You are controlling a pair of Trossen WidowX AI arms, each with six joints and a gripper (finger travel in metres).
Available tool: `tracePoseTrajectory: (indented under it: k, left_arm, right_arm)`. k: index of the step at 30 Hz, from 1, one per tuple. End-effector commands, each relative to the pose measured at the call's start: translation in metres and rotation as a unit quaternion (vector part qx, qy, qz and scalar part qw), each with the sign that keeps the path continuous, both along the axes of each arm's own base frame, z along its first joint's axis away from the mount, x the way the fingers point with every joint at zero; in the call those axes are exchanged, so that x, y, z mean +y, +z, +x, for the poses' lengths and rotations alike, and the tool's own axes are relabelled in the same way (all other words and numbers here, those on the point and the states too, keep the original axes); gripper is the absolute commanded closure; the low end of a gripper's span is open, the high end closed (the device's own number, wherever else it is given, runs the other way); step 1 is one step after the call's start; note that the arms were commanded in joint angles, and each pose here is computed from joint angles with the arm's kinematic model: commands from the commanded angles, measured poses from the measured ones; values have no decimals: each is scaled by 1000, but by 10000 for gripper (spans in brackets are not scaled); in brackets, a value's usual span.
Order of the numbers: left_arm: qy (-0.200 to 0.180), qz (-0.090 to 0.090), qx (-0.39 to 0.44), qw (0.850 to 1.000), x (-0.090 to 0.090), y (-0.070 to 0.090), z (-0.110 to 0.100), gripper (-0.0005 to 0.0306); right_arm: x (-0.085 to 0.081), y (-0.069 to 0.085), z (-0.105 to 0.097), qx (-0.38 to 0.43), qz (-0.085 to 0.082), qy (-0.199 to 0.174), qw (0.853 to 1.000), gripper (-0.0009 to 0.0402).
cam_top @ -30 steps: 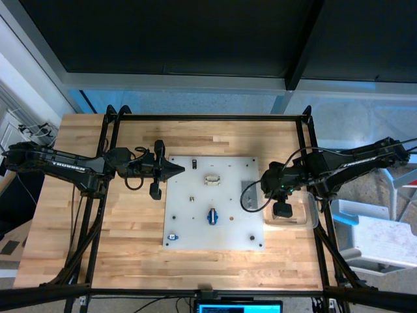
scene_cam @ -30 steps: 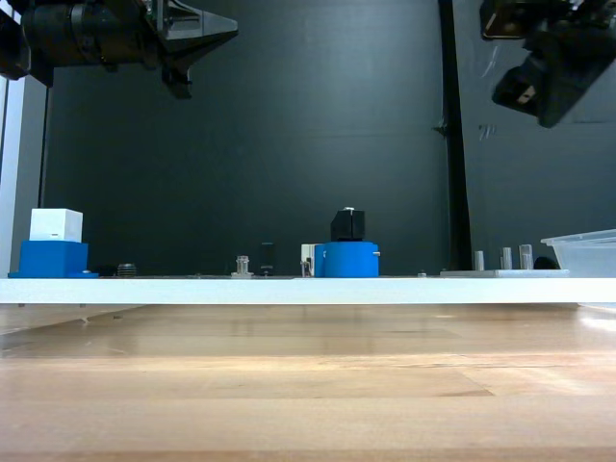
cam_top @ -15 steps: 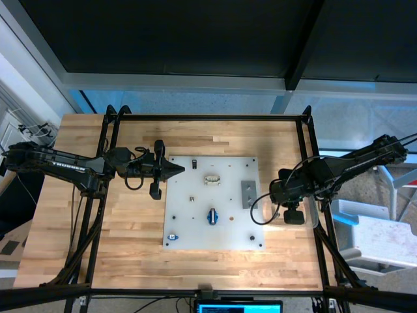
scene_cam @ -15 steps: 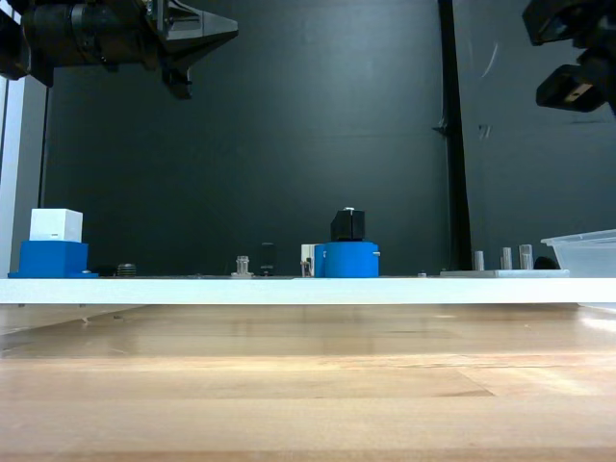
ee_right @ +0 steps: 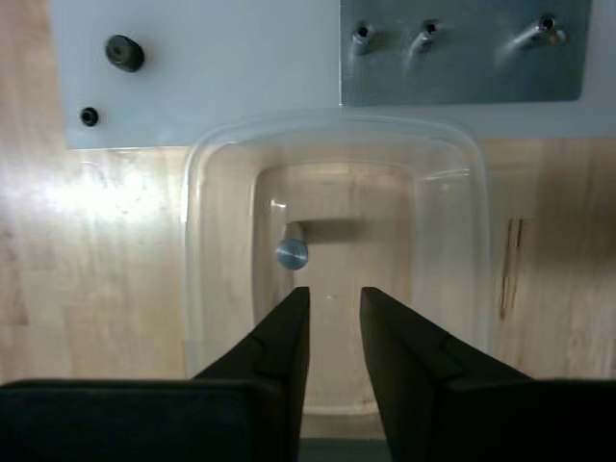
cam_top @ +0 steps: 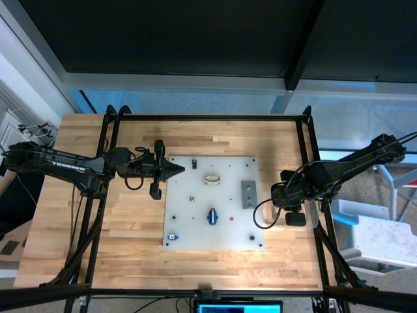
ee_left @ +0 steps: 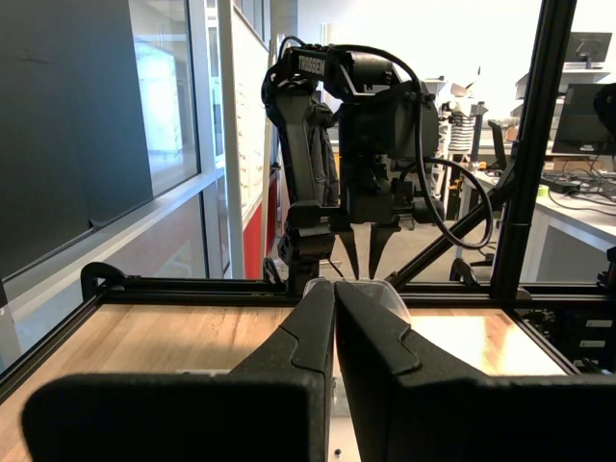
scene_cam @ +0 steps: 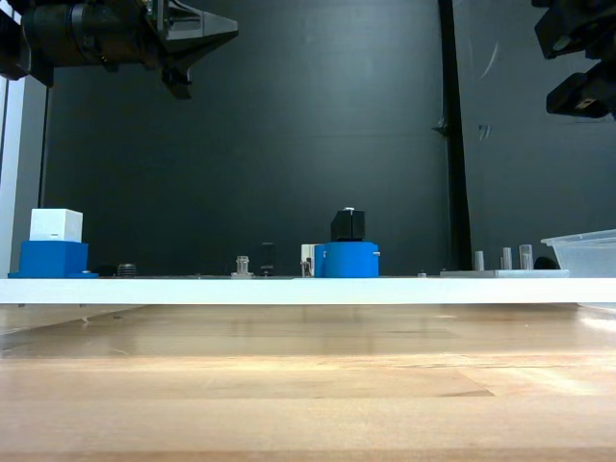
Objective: Pick the 16mm cylinder and place it in the taskboard
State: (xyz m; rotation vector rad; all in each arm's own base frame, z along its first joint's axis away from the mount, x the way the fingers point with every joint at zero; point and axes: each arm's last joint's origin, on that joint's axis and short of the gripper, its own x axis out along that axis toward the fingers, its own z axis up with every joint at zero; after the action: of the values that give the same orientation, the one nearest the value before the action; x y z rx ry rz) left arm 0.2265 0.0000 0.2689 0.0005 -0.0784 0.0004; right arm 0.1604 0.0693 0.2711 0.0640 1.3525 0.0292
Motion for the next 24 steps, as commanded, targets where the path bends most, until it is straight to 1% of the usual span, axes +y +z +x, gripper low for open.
tracePoseTrajectory:
  k: [1,7,12,16,21,24]
  left_arm:
    - [0,0,0,1000,0,0,0,300]
    - [0,0,0,1000,0,0,0,300]
    - [0,0,0,1000,0,0,0,300]
    - [0,0,0,1000,0,0,0,300]
    - [0,0,0,1000,0,0,0,300]
    - [0,0,0,1000,0,0,0,300]
  right_arm:
    - [1,-4,1,9,-3,-2,1000,283]
    - [4,-8,2,10,-4,4,1000,234]
    - [6,-16,4,17,-7,5,1000,205]
    - [7,-21,5,8,0,-3,1000,194]
    - [9,-27,5,19,-4,-5,1000,193]
    - [12,-31,6,24,-7,2,1000,193]
